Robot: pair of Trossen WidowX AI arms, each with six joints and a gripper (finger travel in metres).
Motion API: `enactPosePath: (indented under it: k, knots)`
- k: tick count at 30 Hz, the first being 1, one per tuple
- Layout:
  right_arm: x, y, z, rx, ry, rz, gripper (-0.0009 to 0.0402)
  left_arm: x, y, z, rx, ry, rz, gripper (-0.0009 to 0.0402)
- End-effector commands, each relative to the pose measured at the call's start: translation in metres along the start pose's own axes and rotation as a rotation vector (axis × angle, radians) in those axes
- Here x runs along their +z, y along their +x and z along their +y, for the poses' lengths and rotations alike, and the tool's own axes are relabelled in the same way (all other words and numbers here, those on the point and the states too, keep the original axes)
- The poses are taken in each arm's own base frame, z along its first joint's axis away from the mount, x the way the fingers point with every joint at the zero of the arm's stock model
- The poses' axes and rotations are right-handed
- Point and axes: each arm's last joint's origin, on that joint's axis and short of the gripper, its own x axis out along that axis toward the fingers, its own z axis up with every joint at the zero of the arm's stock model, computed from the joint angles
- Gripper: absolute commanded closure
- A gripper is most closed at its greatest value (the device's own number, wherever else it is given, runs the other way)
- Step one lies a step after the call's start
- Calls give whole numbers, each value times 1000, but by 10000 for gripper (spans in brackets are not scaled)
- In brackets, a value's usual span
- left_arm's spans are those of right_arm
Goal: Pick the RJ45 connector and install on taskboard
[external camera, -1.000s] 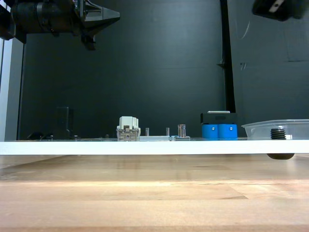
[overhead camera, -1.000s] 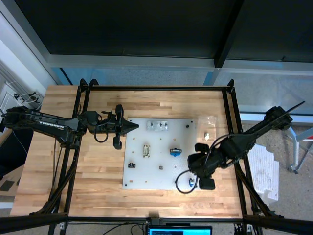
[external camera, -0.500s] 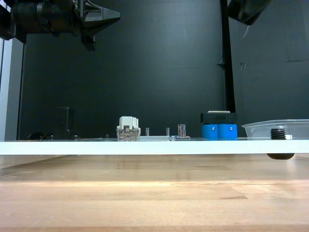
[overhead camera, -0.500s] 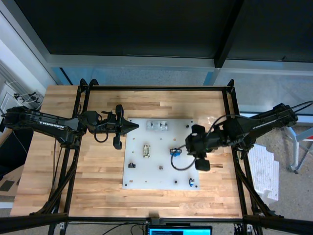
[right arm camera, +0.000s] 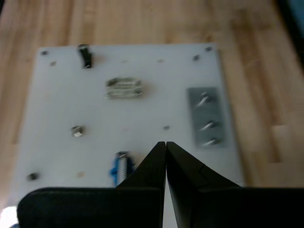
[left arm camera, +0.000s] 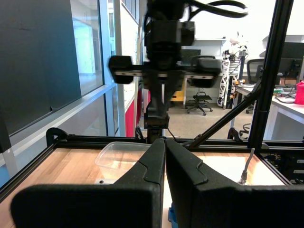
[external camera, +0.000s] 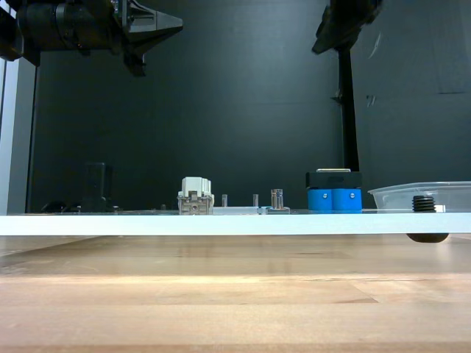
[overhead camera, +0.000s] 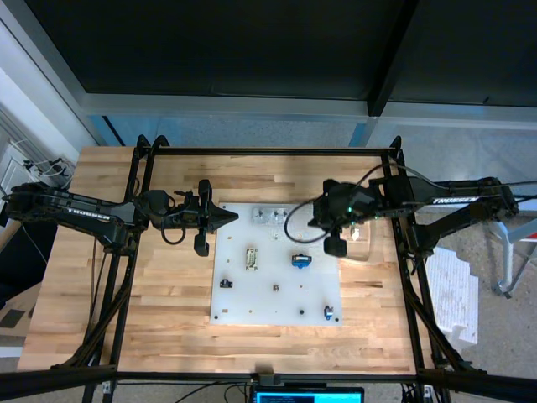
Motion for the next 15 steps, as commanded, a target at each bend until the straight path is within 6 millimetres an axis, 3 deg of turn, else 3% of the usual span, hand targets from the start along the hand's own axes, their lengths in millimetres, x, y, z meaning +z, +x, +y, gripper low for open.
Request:
enactPosePath:
  k: [1, 15]
  knots:
    - [0, 5, -10, 27, 1, -54, 393, 0, 0, 0, 0, 0, 0, 393]
    - [-2, 20, -19, 26, -4, -408, 393, 0, 0, 0, 0, 0, 0, 393]
